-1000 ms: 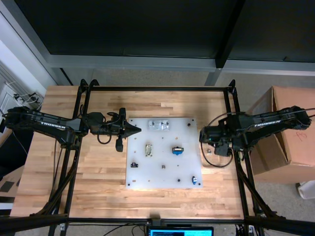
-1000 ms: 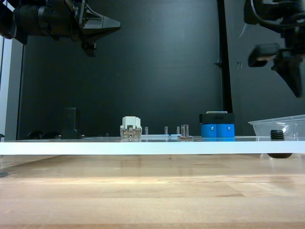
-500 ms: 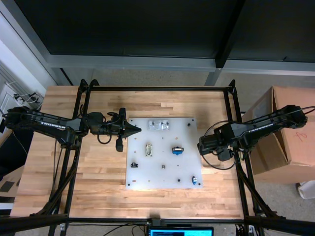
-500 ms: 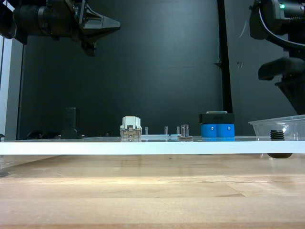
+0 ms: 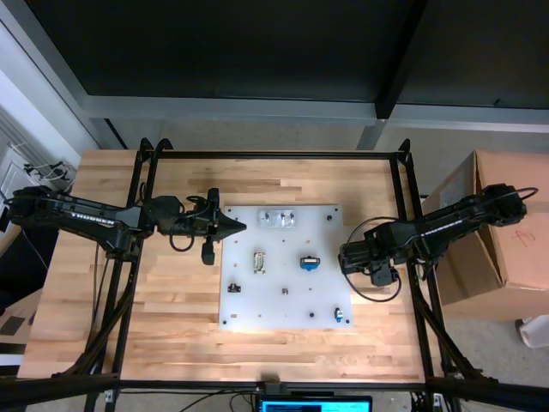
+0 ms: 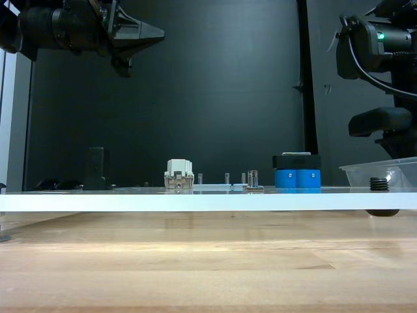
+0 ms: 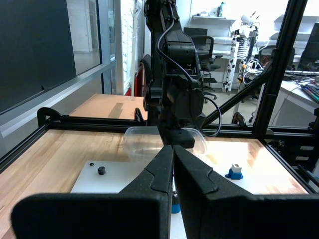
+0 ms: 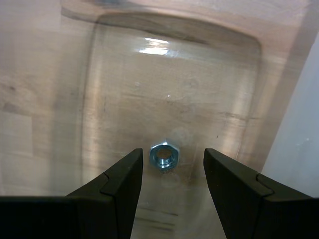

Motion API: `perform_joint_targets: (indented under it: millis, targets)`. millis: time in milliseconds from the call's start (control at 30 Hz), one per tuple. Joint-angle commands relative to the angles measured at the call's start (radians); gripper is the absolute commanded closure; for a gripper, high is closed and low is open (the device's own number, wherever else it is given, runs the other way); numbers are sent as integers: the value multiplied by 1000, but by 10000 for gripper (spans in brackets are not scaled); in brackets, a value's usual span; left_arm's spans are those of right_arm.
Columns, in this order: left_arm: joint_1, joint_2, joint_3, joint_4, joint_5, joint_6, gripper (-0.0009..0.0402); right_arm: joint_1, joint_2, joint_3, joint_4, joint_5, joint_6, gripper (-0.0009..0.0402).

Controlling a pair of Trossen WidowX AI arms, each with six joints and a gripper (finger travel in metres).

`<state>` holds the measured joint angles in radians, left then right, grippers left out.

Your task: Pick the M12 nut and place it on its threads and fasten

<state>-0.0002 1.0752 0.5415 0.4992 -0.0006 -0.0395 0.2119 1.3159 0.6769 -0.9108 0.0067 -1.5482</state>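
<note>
Open right pincer (image 8: 172, 158) has sunk lower, poised over the small silver hex nut (image 8: 163, 156) lying free in the clear plastic tray (image 8: 114, 74), which is hidden from overhead. Closed left pincer (image 5: 242, 227) hovers above the white board (image 5: 274, 300) at its left edge.

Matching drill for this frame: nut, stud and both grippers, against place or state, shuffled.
Things:
1. nut
2. stud
3. left gripper
4. right gripper

Place or state:
A. open, above the tray
B. bare, ribs showing, standing on the board near its near right edge
C. shut, raised over the board's left side
D. lying free in the tray

Pairs: 1-D, 2-B, 3-C, 4-A
</note>
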Motion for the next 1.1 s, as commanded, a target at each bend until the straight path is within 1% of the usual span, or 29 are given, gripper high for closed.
perform_joint_targets:
  millis: [33,367,600,833,967,1100]
  targets:
    - [0,0,0,0,0,0,393,0,2,-9,6,-5,22,224]
    - [0,0,0,0,0,0,393,-18,2,-67,93,-6,23,224]
    - [0,0,0,0,0,0,393,-23,2,-76,94,-6,26,224]
    - [0,0,0,0,0,0,393,-24,-2,-76,95,3,26,224]
    - [0,0,0,0,0,0,393,-27,-2,-76,94,28,26,224]
    - [0,0,0,0,0,0,393,-27,-3,-76,94,27,26,224]
